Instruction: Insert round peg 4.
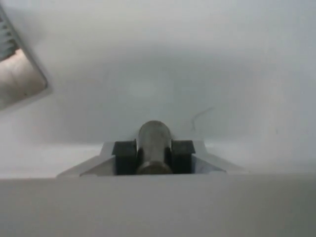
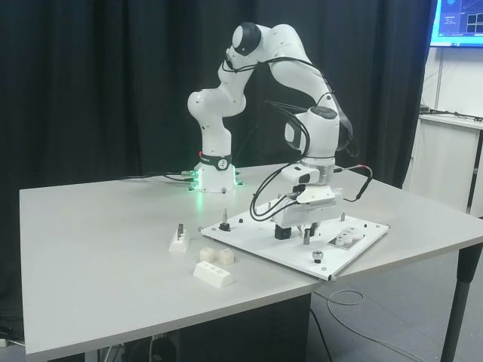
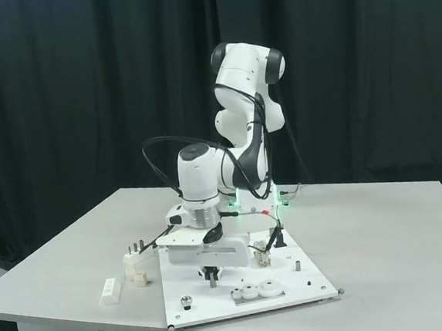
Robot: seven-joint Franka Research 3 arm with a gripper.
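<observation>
On the grey table (image 2: 98, 226), left to right in the first room view, three small white blocks come first: one block (image 2: 179, 243) with an upright pin in it, a short block (image 2: 215, 254) beside it, and a longer block (image 2: 213, 274) with holes in its top, nearest the front edge. To their right lies the white board (image 2: 264, 253), with one corner reaching the table's front edge. Near the board's left corner stands a thin pin (image 2: 225, 224) on a small base. Further right, over the middle of the board, the gripper (image 2: 305, 234) hangs from the white arm (image 2: 279, 60), whose base (image 2: 215, 177) sits near the back edge with green lights at its foot. In the wrist view the black fingers (image 1: 125, 154) are pinching the round peg (image 1: 154, 143) between them, one pad on each side, with the peg's rounded end pointing down at the bare white board (image 1: 163, 64). In the second room view the peg (image 3: 212, 281) is upright, its tip close to the board; whether it touches cannot be told. Right of the gripper, toward the board's right corner, stands a cluster of white round parts (image 2: 346, 238), and a small dark knob (image 2: 318, 256) sits near the front corner.
</observation>
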